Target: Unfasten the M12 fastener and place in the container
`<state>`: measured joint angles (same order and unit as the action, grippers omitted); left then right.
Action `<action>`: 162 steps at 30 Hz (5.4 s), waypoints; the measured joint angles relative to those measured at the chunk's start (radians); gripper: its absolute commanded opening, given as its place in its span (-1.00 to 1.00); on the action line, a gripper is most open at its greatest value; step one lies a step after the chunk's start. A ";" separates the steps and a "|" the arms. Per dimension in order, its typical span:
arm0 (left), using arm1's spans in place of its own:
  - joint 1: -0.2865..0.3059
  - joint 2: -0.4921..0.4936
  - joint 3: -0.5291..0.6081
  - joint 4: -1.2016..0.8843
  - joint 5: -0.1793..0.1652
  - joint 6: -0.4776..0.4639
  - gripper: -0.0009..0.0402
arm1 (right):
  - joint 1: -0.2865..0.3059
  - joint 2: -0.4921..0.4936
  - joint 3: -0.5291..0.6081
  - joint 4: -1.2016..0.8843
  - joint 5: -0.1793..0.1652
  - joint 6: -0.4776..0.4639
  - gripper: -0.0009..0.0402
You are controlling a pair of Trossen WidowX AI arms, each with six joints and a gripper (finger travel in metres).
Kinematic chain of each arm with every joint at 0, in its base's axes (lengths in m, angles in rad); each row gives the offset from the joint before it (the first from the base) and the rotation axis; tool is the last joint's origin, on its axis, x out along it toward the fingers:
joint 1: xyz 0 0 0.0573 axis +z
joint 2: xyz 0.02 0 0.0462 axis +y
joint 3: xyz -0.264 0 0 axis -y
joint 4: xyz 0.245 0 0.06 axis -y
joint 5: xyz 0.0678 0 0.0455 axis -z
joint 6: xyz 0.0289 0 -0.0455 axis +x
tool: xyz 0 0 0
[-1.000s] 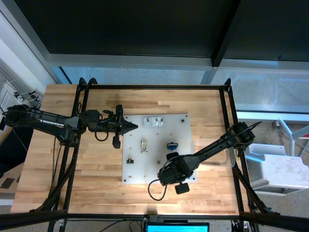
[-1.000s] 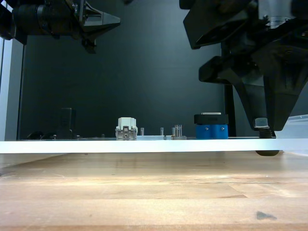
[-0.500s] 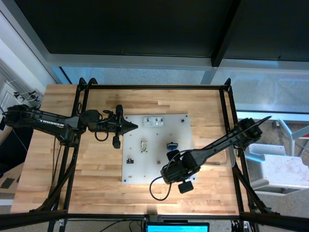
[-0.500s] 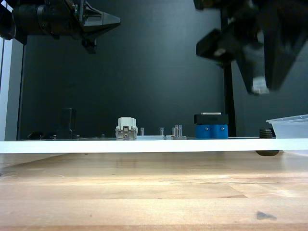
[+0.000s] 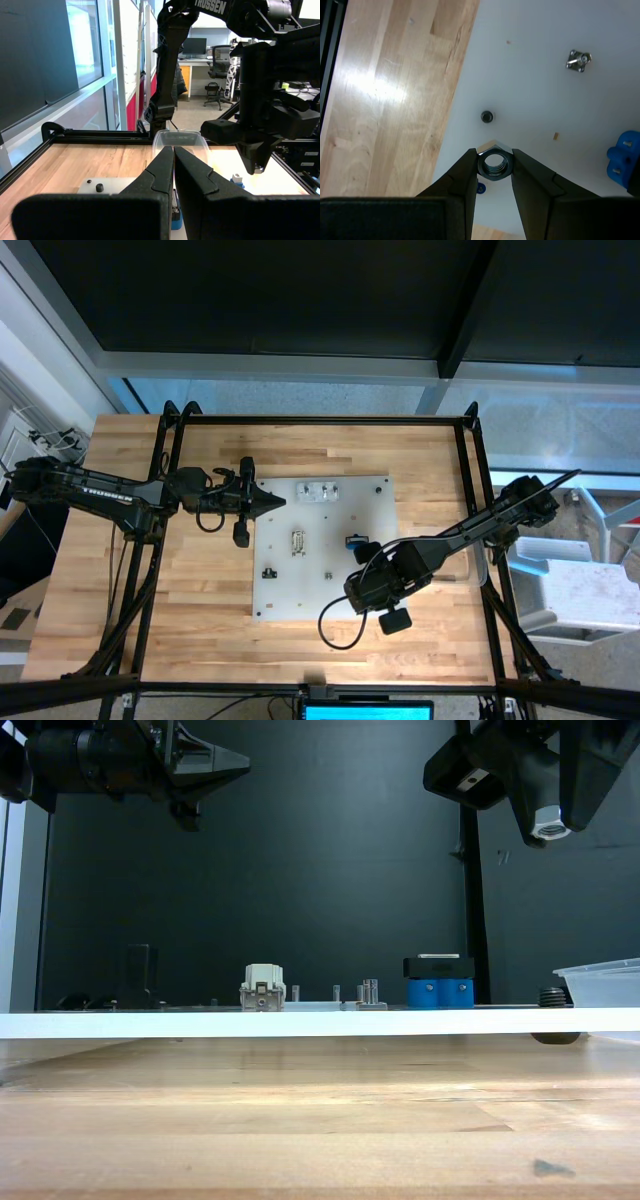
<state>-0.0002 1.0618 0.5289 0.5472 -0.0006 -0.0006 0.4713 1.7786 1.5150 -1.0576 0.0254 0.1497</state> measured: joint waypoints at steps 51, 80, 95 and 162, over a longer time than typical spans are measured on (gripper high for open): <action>0.000 0.000 0.000 0.000 0.000 0.000 -0.96 | 0.000 -0.613 -0.760 0.050 0.000 0.384 -0.80; 0.000 0.000 0.000 0.000 0.000 0.000 -0.96 | 0.000 -0.613 -0.760 0.049 0.008 0.394 0.13; 0.000 0.000 0.000 0.000 0.000 0.000 -0.96 | 0.000 -0.612 -0.760 0.049 0.008 0.395 0.22; 0.000 0.000 0.000 0.000 0.000 0.000 -0.96 | 0.000 -0.612 -0.760 0.058 0.007 0.394 0.23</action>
<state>-0.0002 1.0622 0.5293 0.5468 -0.0006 -0.0002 0.4717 1.1667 0.7555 -1.0000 0.0326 0.5438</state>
